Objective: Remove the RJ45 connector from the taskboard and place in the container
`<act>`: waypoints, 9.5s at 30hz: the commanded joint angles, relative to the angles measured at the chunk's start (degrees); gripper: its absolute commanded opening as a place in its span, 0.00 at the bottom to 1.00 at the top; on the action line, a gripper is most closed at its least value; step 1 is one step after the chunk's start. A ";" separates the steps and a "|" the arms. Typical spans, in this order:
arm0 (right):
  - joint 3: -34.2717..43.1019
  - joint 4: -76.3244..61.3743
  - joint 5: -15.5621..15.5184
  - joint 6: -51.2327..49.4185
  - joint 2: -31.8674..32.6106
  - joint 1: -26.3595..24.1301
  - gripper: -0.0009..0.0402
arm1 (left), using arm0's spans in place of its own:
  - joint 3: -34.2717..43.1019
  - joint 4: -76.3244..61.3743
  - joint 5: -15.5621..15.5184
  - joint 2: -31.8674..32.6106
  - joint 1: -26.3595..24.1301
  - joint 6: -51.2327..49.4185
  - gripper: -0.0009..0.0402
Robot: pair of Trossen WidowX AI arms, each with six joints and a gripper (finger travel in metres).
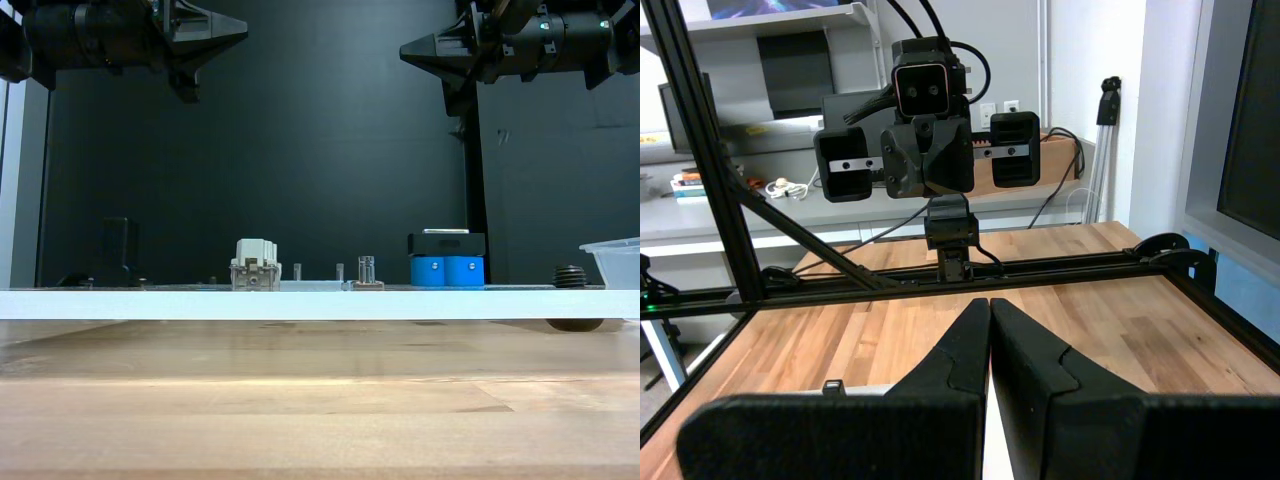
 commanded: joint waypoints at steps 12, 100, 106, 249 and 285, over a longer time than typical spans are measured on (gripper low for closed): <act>0.02 0.04 0.00 0.02 0.02 0.02 0.02 | 0.02 0.00 0.02 0.00 0.02 0.00 0.02; 46.01 -86.25 17.20 34.75 35.63 46.64 0.59 | 0.02 0.00 0.02 0.00 0.02 0.00 0.02; 42.18 -80.63 18.86 35.06 35.74 46.93 0.59 | 0.02 0.00 0.02 0.00 0.04 0.00 0.02; 22.40 -93.88 14.73 14.56 4.04 9.97 0.02 | 0.02 0.00 0.02 0.00 0.02 0.00 0.02; 16.06 -96.02 10.21 0.42 2.14 -10.14 0.53 | 0.02 0.00 0.02 0.00 0.02 0.00 0.02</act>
